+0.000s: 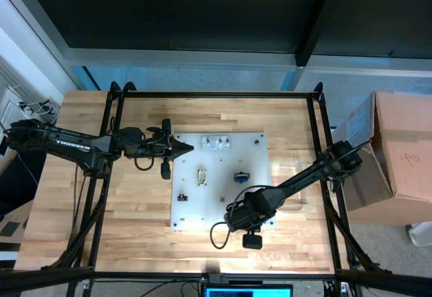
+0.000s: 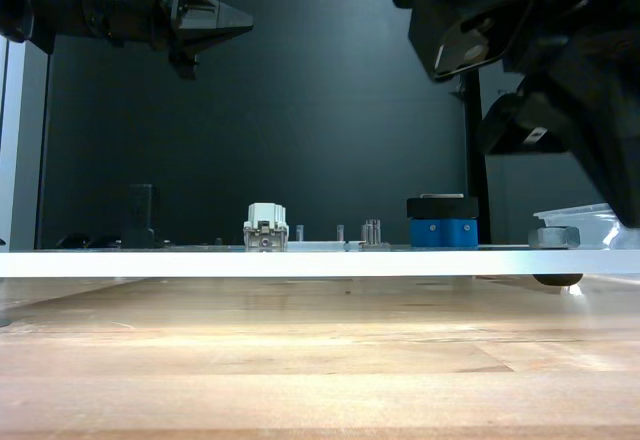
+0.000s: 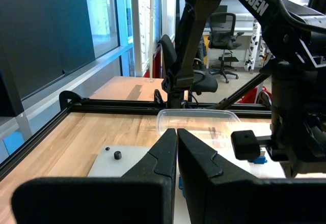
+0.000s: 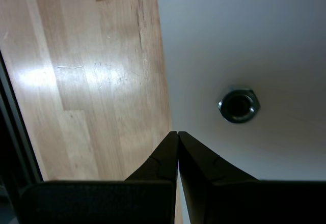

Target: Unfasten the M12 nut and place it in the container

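Nut (image 4: 239, 104) on board (image 1: 216, 175), unheld — left gripper (image 2: 248, 28) aloft, right gripper (image 4: 178, 135) near it, jaws clenched empty.

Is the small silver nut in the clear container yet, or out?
Out. The nut lies flat on the white board, apparently on its stud; right gripper shut beside it, left gripper shut above the board's left edge.

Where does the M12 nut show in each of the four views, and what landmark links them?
High view: hidden; the right arm covers the near right of the white board.
Low view: M12 nut sits low on the board, at right.
Left wrist view: not in it.
Right wrist view: nut lies on the board, clear of the shut right gripper.
The left gripper, shut, hangs above the board's left edge.
Shared landmark: the white board.
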